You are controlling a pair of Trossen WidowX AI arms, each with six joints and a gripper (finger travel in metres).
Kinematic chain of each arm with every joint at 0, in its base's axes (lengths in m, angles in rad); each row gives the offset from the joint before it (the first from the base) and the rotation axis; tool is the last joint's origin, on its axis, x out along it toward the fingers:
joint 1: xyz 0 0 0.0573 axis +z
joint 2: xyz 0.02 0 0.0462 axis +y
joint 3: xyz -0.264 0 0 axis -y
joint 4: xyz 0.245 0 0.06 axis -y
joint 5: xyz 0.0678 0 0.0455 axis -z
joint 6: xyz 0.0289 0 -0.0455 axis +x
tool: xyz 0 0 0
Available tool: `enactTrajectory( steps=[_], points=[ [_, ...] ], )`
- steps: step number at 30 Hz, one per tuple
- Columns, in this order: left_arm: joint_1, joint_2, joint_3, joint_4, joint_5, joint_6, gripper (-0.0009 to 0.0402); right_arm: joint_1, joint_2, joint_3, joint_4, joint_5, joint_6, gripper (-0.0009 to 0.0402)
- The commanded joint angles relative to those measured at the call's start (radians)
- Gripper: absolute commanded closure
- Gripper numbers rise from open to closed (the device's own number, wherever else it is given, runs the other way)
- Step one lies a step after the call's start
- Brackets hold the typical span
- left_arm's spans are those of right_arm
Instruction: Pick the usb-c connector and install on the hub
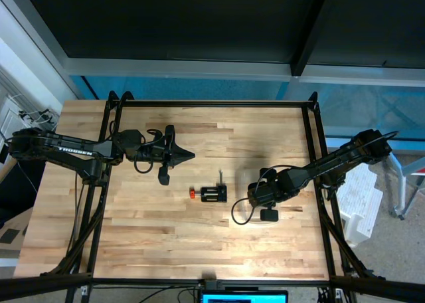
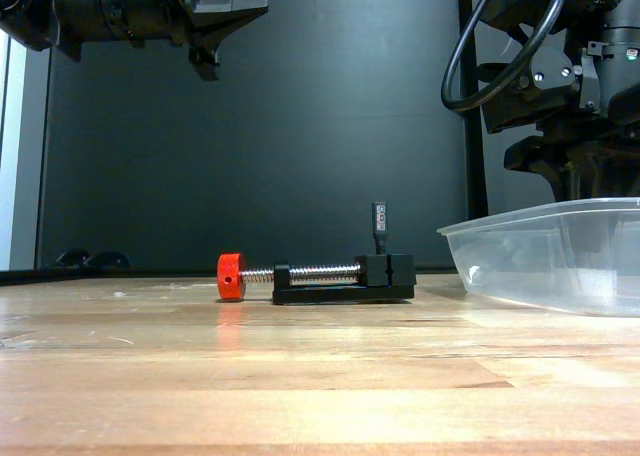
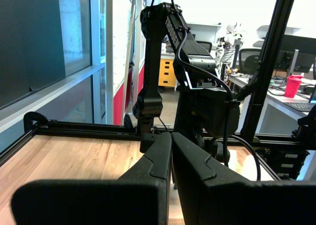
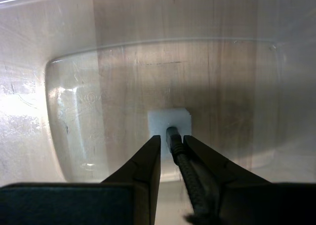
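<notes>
My right gripper (image 4: 171, 145) reaches down into a clear plastic bin (image 4: 74, 121) and is shut on the usb-c connector (image 4: 172, 135), a black plug on a black cable with a white block (image 4: 169, 117) at its tip. The connector is low in the bin, near its floor. The hub (image 2: 379, 219), a small grey piece, stands upright in a black vise (image 2: 340, 276) with a red knob; it also shows as the hub (image 1: 220, 178) in the high view, left of the right gripper (image 1: 252, 198). My left gripper (image 1: 184, 155) hovers high at back left, shut and empty.
The clear bin (image 2: 540, 256) sits on the wooden table just right of the vise (image 1: 212, 195). A black frame (image 1: 212, 103) borders the table's back and sides. The right arm's cable loops down beside the bin (image 1: 240, 213).
</notes>
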Motion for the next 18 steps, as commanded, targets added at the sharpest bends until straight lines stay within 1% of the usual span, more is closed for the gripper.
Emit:
enactTrajectory(
  steps=[1,13,18],
  points=[
    [0.000,0.000,0.000,0.000,0.000,0.000,0.0393,0.000,0.000,0.000,0.000,0.000,0.001,0.0352],
    [0.000,0.000,0.000,0.000,0.000,0.000,0.0393,0.000,0.000,0.000,0.000,0.000,0.001,0.0393],
    [0.000,0.000,0.000,0.000,0.000,0.000,0.0393,0.000,0.000,0.000,0.000,0.000,0.001,0.0392]
  ],
)
